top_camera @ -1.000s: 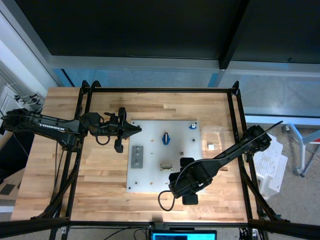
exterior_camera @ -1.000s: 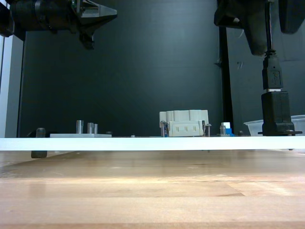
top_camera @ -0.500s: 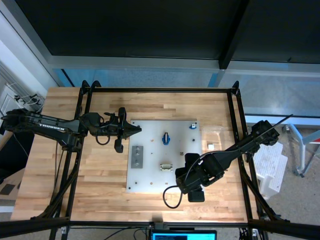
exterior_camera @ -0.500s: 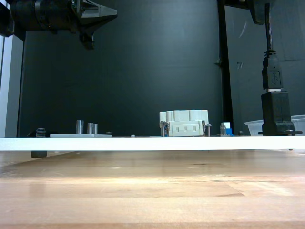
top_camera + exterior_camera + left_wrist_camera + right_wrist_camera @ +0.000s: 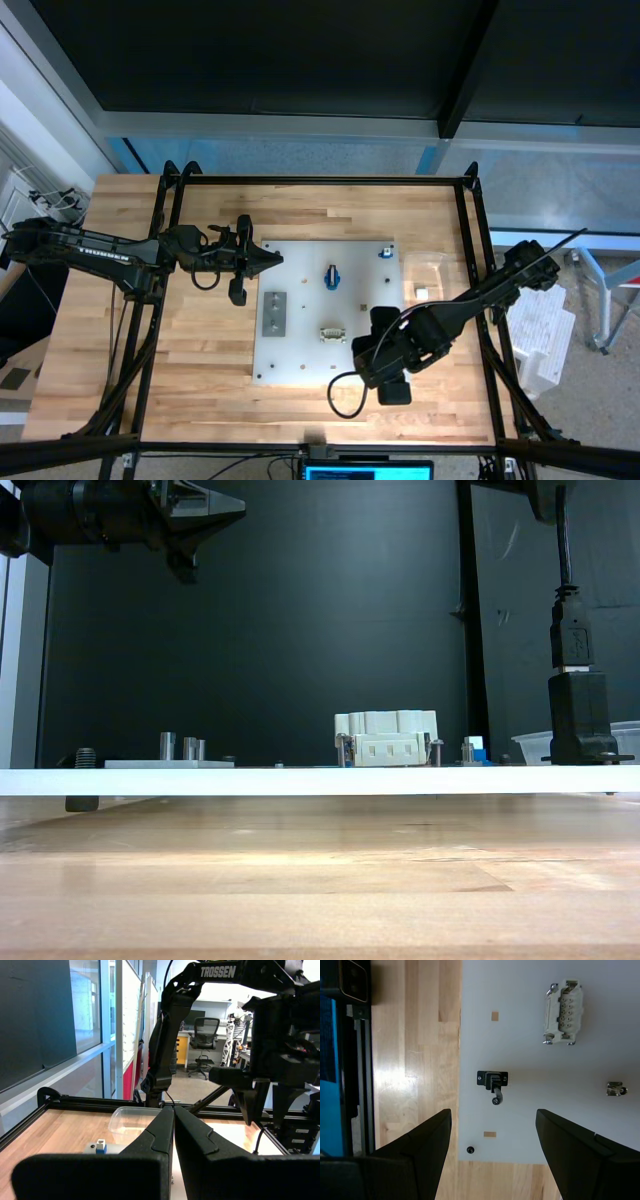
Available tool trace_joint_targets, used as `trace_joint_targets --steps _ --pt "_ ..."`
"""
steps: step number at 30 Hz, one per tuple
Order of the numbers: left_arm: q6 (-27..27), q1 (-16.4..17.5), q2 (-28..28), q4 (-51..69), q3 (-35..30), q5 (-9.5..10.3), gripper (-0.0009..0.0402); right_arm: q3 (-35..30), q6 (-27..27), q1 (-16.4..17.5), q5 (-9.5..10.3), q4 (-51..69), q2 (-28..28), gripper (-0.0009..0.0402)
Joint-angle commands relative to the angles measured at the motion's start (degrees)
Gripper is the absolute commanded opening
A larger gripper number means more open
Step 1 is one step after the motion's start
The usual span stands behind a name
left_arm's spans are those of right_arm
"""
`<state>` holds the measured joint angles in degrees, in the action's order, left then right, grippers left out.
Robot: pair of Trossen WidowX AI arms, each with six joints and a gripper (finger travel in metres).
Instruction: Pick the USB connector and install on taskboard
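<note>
The USB connector (image 5: pixel 493 1081) stands upright, plugged into the small black socket (image 5: pixel 580 720) on the white taskboard (image 5: pixel 300 300). Its plug body (image 5: pixel 572 640) rises from the socket and its black cable runs straight up. My right gripper (image 5: pixel 493 1115) hangs above it, open, its fingers (image 5: pixel 427 1145) well apart and touching nothing. From above, the right gripper (image 5: pixel 373 340) covers the board's near right part. My left gripper (image 5: pixel 268 260) is shut and empty, held high over the board's left edge, and appears again from table height (image 5: pixel 215 505).
On the taskboard are a grey metal block (image 5: pixel 273 312), a blue part (image 5: pixel 332 276) and a multi-pin socket (image 5: pixel 562 1012). A clear plastic tub (image 5: pixel 425 275) sits right of the board. A black cable loop (image 5: pixel 345 395) lies at the board's near edge. Black frame rails surround the table.
My right gripper has lifted up and away to the right from the USB connector, which stays plugged in its socket. The left arm has not moved.
</note>
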<state>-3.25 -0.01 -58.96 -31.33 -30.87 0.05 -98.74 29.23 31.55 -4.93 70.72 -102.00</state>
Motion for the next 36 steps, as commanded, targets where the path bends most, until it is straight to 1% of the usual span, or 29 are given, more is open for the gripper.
trace_joint_targets --steps 1,2,3,4,7,8,9,12,13,15,17,20,26,27,30,33,36 --pt "0.02 0.02 -0.02 -0.02 0.0 -0.02 0.0 -0.02 -0.09 -0.28 -0.09 -0.07 2.54 0.0236" --pt "0.02 0.0 0.0 -0.02 -0.02 -0.02 0.0 -0.02 -0.09 -0.37 -0.31 -0.07 3.48 0.0236" --pt "0.02 0.0 0.0 -0.02 0.0 -0.02 0.0 -0.02 -0.09 -0.57 -1.16 -0.09 4.24 0.0236" --pt "0.02 0.02 0.0 -0.02 0.0 -0.02 0.0 -0.02 -0.09 -0.81 -2.32 -0.09 5.05 0.0236" --pt "0.02 0.0 0.0 -0.02 -0.02 -0.02 0.0 -0.02 -0.13 -1.27 -6.75 -0.39 7.3 0.0235" --pt "0.02 0.0 0.0 -0.02 0.0 -0.02 0.0 -0.02 -0.13 -1.51 -7.8 -0.55 8.09 0.0234" --pt "0.02 0.0 -0.02 -0.02 0.0 -0.02 0.0 -0.02 -0.13 -1.95 -8.2 -0.87 8.79 0.0231" --pt "0.02 0.0 -0.02 -0.02 0.0 -0.02 0.0 -0.02 -1.77 -3.65 -8.22 -2.19 10.64 0.0212" --pt "0.02 0.02 0.0 -0.02 -0.02 -0.02 0.0 0.0 -2.78 -4.28 -8.66 -2.91 11.17 0.0204" --pt "0.02 0.0 0.0 -0.02 0.0 0.0 0.0 0.04 -5.01 -5.6 -9.07 -4.5 12.15 0.0183" --pt "0.02 0.0 0.0 -0.02 0.0 0.0 0.0 0.04 -7.43 -7.04 -9.05 -6.25 12.9 0.0157" --pt "0.02 0.0 0.0 -0.02 0.0 -0.02 0.0 0.04 -10.67 -9.16 -9.07 -9.18 13.92 0.0111" --pt "0.02 0.0 0.0 -0.02 -0.02 -0.02 0.0 0.66 -15.67 -13.38 -8.96 -14.95 15.85 0.0005" --pt "0.02 0.0 0.0 -0.02 0.0 0.0 0.0 1.31 -16.39 -14.03 -8.96 -16.17 16.39 -0.0005" --pt "0.02 0.0 0.0 -0.02 0.0 -0.02 0.0 4.96 -17.29 -15.98 -8.98 -21.55 18.45 0.0008" --pt "0.02 0.0 0.0 -0.02 0.0 0.0 0.0 10.03 -19.52 -17.11 -8.92 -27.76 21.05 -0.0003" --pt "0.02 0.0 -0.02 -0.02 0.0 -0.02 0.0 15.17 -20.79 -18.29 -8.79 -34.07 23.37 -0.0001"
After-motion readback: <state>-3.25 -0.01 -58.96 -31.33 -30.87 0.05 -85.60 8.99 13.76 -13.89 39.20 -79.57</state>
